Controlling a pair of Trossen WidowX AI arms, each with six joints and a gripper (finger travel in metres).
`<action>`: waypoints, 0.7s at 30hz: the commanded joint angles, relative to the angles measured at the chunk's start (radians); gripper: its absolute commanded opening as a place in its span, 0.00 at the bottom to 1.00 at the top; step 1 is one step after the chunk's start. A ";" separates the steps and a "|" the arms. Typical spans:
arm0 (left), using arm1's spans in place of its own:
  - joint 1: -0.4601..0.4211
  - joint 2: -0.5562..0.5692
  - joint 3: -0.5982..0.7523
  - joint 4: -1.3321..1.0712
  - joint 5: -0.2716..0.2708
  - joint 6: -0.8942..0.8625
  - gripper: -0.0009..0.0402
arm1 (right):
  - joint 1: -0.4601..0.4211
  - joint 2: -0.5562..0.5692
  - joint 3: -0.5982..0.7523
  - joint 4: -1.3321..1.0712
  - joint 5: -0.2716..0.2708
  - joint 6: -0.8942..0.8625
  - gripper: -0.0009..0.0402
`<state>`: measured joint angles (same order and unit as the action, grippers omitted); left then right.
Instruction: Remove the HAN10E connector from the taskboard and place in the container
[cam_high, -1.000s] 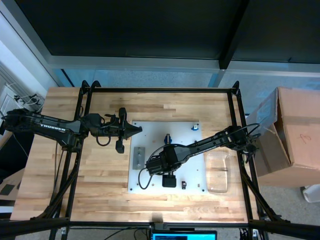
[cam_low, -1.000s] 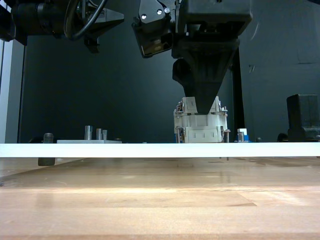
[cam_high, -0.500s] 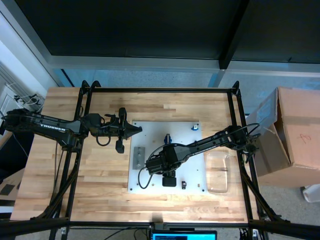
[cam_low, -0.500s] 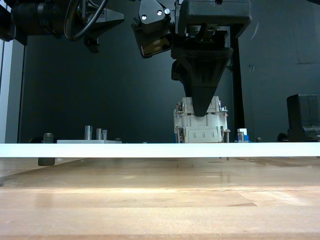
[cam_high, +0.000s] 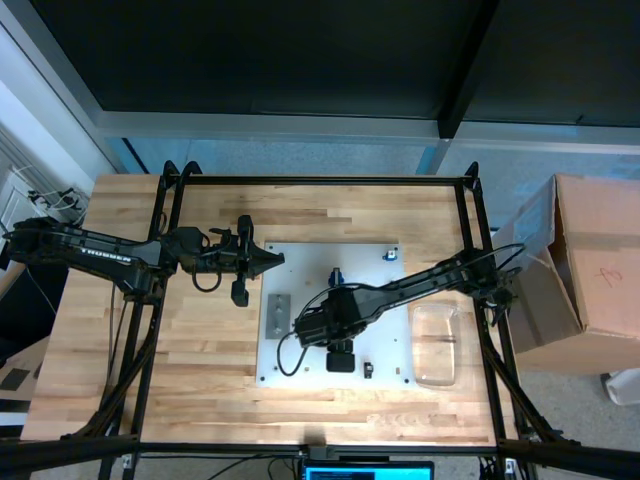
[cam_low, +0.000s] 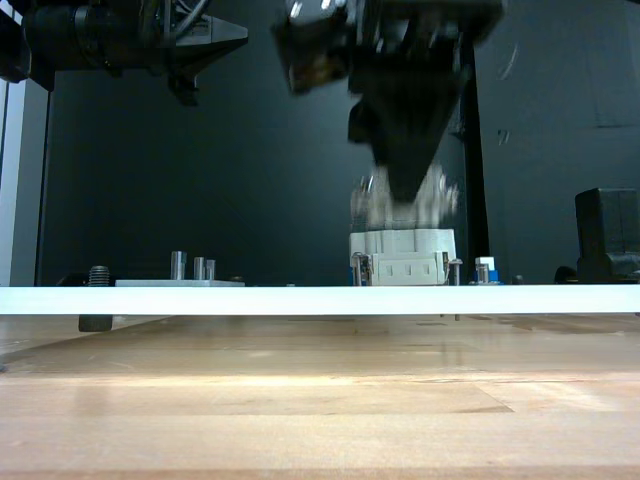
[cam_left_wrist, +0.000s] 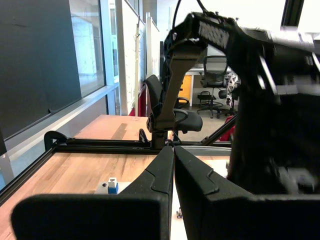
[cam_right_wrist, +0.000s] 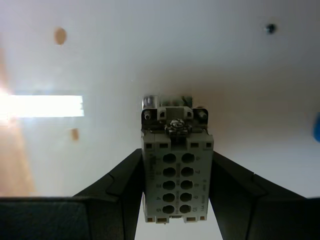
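The HAN10E connector (cam_right_wrist: 175, 175) is a beige block with two rows of pin holes, and my right gripper (cam_low: 405, 185) is shut on it, one dark finger (cam_right_wrist: 125, 177) on each side. In the low view the connector (cam_low: 405, 200) hangs blurred just above its beige housing (cam_low: 402, 267), which stays on the white taskboard (cam_high: 290, 370). From above, the right gripper (cam_high: 332, 328) covers the connector. My left gripper (cam_high: 268, 258) hovers shut and holding nothing at the board's far left corner, its fingertips (cam_left_wrist: 167, 160) pressed together.
A clear plastic container (cam_high: 437, 345) lies on the table right of the board. A grey metal block with pegs (cam_low: 180, 275) and a small blue part (cam_high: 336, 274) sit on the board. A cardboard box (cam_high: 580, 270) stands beyond the table's right edge.
The right gripper has risen with the connector, which was seated in its housing and now hangs just above it. The left arm has not moved.
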<state>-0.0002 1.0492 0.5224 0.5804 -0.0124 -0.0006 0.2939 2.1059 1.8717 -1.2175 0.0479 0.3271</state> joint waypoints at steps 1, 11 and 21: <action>0.000 0.000 0.000 0.000 0.000 0.000 0.02 | -0.002 -0.042 0.001 0.003 0.003 -0.004 0.04; 0.000 0.000 0.000 -0.001 0.000 0.000 0.02 | -0.002 -0.184 0.001 0.003 0.012 -0.003 0.04; 0.000 0.000 0.000 0.000 0.000 0.000 0.02 | -0.001 -0.237 0.001 0.003 0.011 0.008 0.04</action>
<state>-0.0002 1.0492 0.5228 0.5800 -0.0124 -0.0006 0.2924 1.8713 1.8721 -1.2156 0.0589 0.3309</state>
